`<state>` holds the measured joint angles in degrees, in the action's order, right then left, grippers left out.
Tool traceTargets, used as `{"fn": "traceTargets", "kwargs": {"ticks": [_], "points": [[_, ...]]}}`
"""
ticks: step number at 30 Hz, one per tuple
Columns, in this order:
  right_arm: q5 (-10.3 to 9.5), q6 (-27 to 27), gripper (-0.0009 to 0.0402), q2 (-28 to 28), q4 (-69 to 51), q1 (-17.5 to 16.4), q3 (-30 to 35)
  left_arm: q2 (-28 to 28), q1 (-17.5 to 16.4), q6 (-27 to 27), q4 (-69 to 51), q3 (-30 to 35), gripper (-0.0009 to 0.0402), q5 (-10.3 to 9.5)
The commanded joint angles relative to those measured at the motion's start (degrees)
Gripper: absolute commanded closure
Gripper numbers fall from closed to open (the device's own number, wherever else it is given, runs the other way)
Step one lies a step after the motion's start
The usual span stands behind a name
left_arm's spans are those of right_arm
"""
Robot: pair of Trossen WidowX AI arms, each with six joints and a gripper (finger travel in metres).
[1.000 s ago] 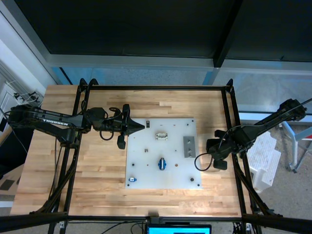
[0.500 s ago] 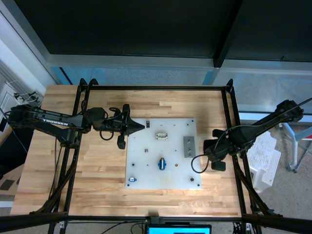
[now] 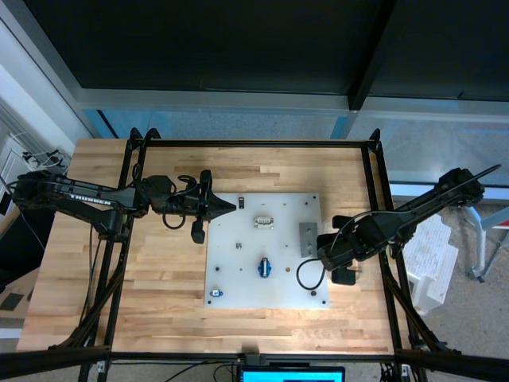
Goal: Pick the 16mm cylinder and install on the taskboard
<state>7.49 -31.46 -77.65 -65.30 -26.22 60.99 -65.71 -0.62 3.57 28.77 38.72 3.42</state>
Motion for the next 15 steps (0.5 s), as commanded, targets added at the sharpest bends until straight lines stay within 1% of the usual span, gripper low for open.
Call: {"fn": "traceTargets", "kwargs": {"ticks": [1,15], "points": [[0.0,0.0,0.0386,-1.86,0.11,0.28,1.42,0.0,-0.04,0.0,0.02,0.0,0.0393,0.02],[0.0,0.74,0.0386,-10.01,2.86,2.23,7.34,0.0,-0.04,0.0,0.02,0.0,0.0393,0.02]]}}
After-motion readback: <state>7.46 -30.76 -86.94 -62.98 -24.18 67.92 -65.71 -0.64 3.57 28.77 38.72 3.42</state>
